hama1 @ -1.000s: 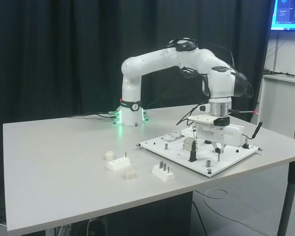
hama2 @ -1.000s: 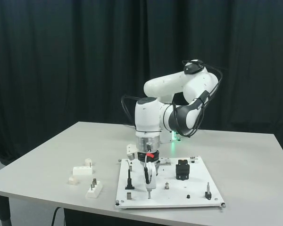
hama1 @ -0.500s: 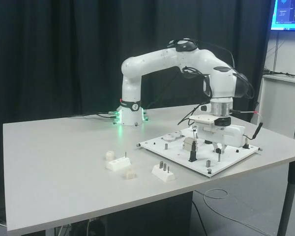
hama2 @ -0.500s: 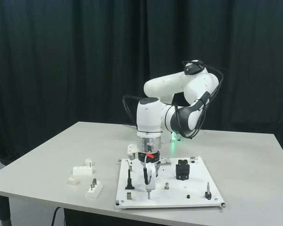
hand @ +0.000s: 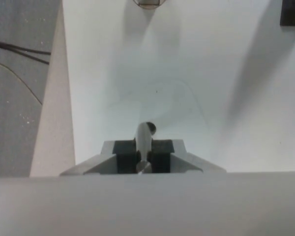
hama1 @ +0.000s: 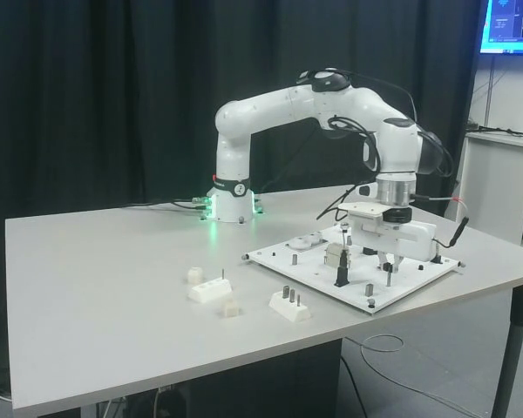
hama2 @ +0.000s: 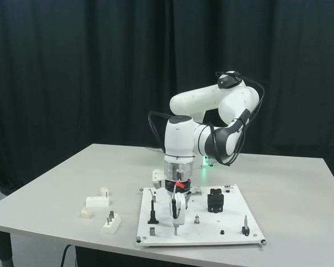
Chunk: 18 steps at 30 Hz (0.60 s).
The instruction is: Insert round peg 2.
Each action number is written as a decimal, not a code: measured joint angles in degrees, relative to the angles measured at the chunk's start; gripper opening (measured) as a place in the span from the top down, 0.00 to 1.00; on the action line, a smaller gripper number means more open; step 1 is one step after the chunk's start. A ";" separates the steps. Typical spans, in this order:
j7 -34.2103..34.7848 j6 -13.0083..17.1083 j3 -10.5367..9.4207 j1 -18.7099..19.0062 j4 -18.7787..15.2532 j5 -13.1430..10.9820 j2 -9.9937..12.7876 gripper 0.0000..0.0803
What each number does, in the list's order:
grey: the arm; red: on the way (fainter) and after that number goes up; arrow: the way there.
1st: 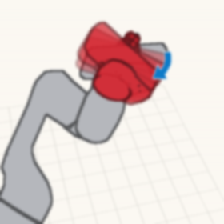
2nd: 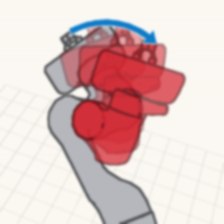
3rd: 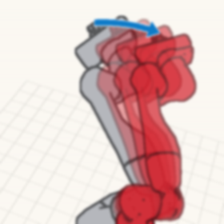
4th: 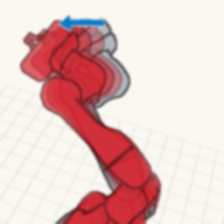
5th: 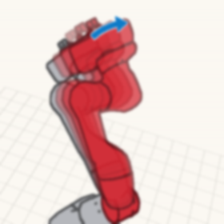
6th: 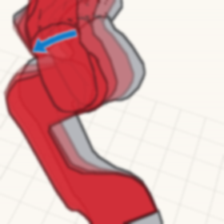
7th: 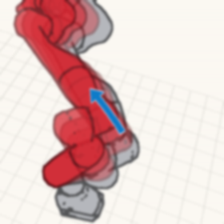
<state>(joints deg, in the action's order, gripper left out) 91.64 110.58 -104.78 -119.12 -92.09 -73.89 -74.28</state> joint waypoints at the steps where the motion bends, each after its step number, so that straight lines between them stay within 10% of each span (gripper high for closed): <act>1: 0.01 0.00 -0.01 0.02 0.02 0.05 0.00 0.93; 18: 0.27 -0.01 -0.04 0.12 0.02 0.71 0.00 0.93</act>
<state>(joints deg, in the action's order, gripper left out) 91.90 110.58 -104.81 -119.00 -92.07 -73.18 -74.28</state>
